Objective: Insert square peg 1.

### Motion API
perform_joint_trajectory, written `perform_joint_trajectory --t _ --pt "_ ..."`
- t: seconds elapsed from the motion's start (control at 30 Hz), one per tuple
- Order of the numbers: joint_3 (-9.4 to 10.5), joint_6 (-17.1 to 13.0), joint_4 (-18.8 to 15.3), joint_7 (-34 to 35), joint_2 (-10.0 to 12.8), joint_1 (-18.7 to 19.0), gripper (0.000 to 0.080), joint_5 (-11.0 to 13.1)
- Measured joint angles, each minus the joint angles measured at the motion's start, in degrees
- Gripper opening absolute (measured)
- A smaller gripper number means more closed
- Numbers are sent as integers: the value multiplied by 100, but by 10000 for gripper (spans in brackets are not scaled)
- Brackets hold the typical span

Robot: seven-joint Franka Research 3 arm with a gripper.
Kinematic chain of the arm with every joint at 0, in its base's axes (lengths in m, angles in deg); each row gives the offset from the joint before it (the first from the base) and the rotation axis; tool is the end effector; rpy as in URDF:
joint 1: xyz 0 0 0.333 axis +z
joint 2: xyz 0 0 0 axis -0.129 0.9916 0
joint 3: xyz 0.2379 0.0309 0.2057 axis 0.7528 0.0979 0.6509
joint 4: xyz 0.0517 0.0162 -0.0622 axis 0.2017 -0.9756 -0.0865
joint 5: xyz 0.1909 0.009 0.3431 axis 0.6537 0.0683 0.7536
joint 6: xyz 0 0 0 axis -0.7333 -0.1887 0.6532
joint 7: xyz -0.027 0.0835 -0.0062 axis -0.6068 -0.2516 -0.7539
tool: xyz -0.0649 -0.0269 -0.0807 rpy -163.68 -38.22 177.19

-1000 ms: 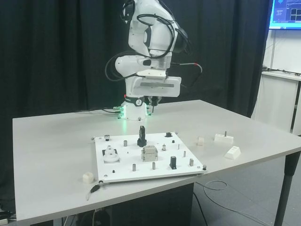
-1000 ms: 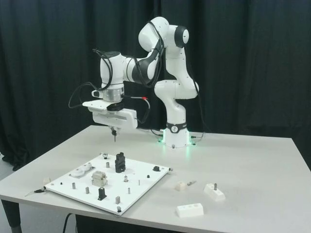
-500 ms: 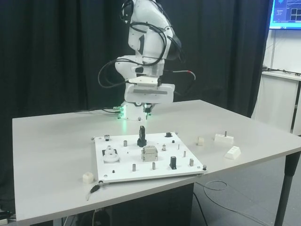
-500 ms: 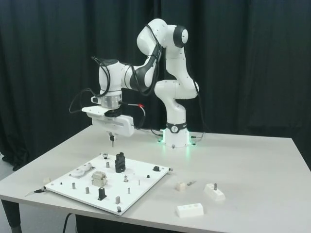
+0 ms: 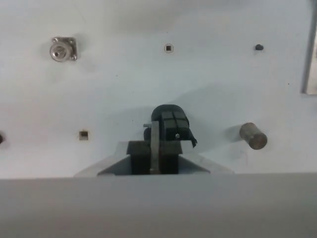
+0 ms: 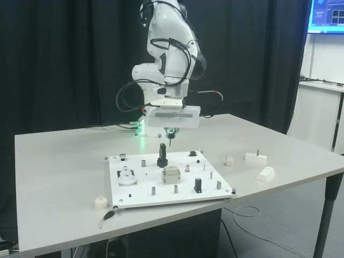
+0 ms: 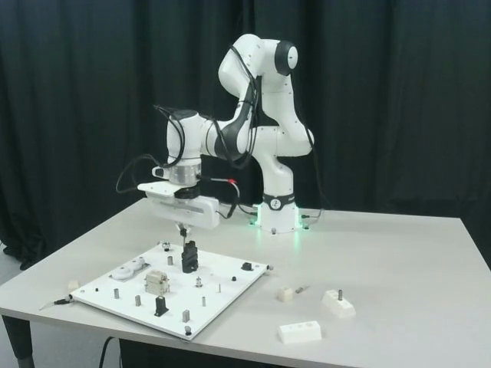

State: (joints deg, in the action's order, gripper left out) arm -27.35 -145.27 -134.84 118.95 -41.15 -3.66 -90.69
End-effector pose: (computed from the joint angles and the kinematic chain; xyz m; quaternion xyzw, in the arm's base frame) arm 0.5215 -0.1593 0.3199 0.8739 -0.4847 0.0098 0.0358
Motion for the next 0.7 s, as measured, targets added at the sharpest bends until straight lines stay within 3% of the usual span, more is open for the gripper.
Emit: perform_joint_trajectory --t 0.33,0.7 --pt "-107 -467 -236 -253 124 -45 34 -10" --pt "-254 -979 -242 -661 407 -82 34 15"
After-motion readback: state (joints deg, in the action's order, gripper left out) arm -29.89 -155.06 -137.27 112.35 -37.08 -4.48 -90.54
